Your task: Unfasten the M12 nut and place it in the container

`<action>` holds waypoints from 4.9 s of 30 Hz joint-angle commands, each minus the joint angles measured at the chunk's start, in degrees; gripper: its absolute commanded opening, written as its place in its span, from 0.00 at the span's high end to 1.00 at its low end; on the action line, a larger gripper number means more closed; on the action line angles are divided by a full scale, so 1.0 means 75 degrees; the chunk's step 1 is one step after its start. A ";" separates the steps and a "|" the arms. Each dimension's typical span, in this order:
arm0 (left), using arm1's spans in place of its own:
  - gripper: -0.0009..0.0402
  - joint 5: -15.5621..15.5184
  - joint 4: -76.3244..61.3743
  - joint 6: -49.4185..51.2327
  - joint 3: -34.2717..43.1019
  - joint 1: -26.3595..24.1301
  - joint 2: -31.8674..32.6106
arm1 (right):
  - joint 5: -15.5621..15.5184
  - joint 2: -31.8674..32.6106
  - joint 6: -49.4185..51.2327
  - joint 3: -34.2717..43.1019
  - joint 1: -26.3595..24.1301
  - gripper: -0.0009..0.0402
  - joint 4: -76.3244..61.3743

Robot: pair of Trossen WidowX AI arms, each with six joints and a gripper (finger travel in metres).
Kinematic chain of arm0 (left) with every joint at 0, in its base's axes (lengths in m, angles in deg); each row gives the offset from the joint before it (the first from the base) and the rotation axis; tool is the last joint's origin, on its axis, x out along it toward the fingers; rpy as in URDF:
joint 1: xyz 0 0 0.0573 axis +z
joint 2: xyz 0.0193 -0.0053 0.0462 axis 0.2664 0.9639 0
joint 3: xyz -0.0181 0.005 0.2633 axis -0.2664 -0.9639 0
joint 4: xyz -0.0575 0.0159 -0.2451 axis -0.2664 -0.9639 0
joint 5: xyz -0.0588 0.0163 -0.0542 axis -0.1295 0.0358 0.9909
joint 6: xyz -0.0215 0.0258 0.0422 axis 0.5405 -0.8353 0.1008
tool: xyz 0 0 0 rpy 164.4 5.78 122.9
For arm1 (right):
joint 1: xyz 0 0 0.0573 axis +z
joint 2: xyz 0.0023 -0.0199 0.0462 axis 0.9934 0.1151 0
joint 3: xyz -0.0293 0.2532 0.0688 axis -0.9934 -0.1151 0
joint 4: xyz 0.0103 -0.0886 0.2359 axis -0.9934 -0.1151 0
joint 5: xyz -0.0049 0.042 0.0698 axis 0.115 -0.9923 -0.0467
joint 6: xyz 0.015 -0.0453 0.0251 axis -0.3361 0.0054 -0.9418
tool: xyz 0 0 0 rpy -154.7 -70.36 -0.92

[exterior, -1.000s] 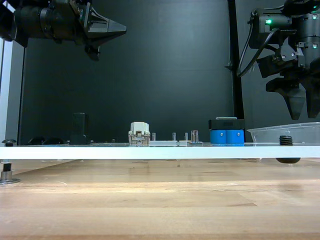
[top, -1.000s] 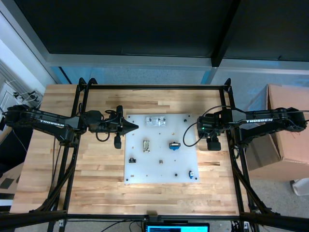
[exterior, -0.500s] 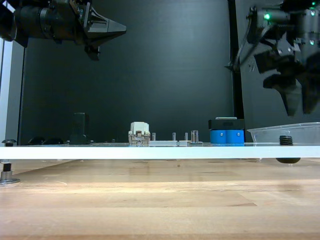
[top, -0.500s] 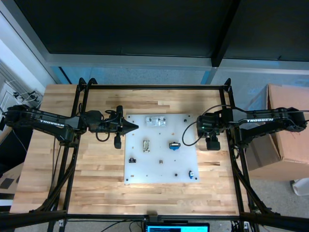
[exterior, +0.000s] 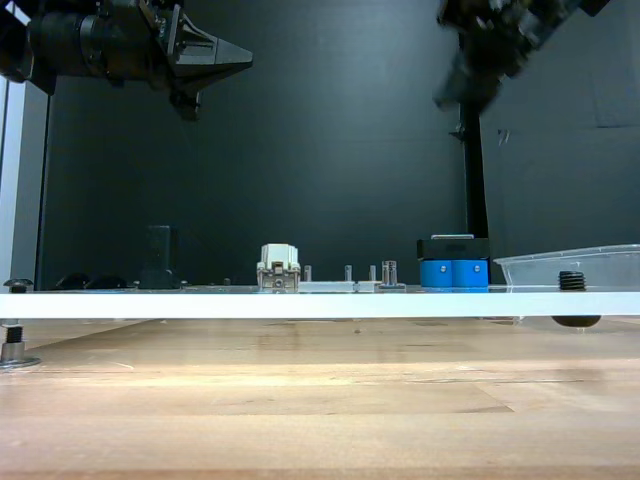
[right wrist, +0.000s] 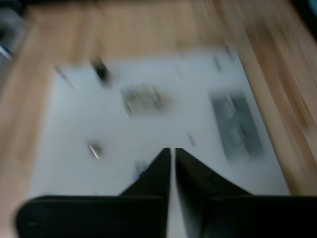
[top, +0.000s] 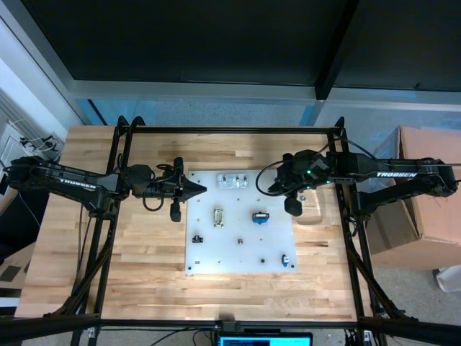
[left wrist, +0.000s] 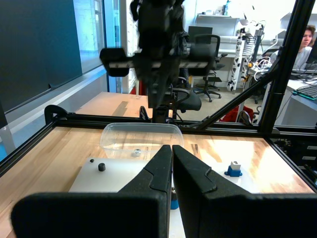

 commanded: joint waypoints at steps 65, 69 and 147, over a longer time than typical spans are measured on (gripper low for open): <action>0.98 0.0003 0.0000 -0.0003 0.0003 0.0003 0.0003 | -0.0017 0.0003 -0.0548 -0.3054 0.0216 0.98 0.7845; 0.98 0.0003 0.0000 -0.0003 0.0003 0.0000 0.0003 | -0.0017 0.0003 -0.0548 -0.3057 0.0216 0.98 0.7641; 0.98 0.0003 0.0000 -0.0003 0.0003 0.0000 0.0003 | -0.0017 0.0003 -0.0548 -0.3057 0.0216 0.98 0.7624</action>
